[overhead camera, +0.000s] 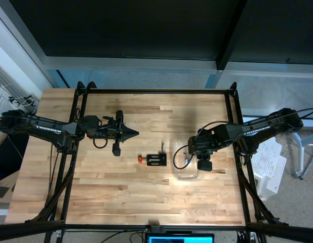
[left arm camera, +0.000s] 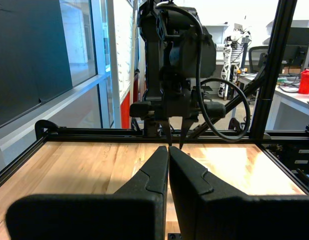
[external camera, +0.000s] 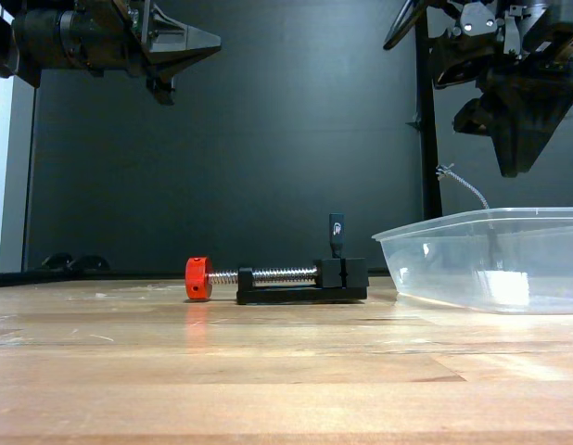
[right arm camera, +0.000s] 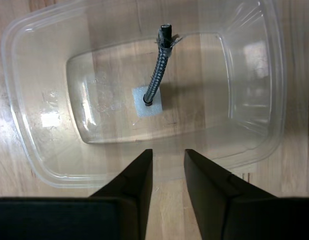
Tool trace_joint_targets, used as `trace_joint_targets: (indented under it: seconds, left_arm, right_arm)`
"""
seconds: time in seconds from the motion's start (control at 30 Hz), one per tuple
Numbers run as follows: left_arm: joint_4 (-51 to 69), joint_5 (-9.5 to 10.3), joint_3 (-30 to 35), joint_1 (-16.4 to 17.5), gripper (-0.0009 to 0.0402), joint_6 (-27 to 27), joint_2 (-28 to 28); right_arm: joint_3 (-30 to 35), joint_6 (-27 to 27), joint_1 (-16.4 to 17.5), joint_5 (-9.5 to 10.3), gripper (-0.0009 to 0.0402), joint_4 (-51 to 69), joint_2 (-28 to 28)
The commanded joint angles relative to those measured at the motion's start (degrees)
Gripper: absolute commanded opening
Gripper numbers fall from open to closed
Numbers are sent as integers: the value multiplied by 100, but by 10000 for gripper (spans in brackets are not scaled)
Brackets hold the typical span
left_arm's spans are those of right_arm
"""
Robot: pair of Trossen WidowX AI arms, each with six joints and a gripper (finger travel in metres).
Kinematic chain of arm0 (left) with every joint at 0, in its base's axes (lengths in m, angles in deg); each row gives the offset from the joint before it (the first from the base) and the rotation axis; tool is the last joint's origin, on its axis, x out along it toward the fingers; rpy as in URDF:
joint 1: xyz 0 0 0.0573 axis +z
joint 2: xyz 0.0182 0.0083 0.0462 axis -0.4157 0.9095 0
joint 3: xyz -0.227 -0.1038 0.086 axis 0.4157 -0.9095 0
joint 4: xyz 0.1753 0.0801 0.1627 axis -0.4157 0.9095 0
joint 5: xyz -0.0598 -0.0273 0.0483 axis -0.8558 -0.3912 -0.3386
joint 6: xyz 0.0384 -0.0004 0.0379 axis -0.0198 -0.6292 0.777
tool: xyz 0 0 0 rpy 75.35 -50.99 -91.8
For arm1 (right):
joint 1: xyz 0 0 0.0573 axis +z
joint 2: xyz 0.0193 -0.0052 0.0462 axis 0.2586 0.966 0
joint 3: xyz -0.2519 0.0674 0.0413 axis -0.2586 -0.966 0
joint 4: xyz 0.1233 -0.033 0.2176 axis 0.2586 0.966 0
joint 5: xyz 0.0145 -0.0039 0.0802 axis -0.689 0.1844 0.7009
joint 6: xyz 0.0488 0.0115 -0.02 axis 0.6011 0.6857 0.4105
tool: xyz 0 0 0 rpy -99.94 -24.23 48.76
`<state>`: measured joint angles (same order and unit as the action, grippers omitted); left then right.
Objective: Pick the USB-C connector and install on taskboard
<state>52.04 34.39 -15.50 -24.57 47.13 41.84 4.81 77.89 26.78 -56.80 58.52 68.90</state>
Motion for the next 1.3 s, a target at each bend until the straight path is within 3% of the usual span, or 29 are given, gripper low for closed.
trace_joint_targets:
  seconds: [0.03, 0.3, 0.63, 1.3]
  left_arm:
    - [0, -2, 2, 0, 0, 2, 0]
    - [0, -2, 2, 0, 0, 2, 0]
    - [0, -2, 2, 0, 0, 2, 0]
    - [0, -2, 2, 0, 0, 2, 0]
  right_arm:
    - [-2, 11, 61, -7, 114, -129, 138]
    - [-2, 48, 116, -9, 139, -345, 459]
    - [63, 42, 160, -151, 140, -466, 796]
    - [24, -83, 214, -155, 158, -953, 1169]
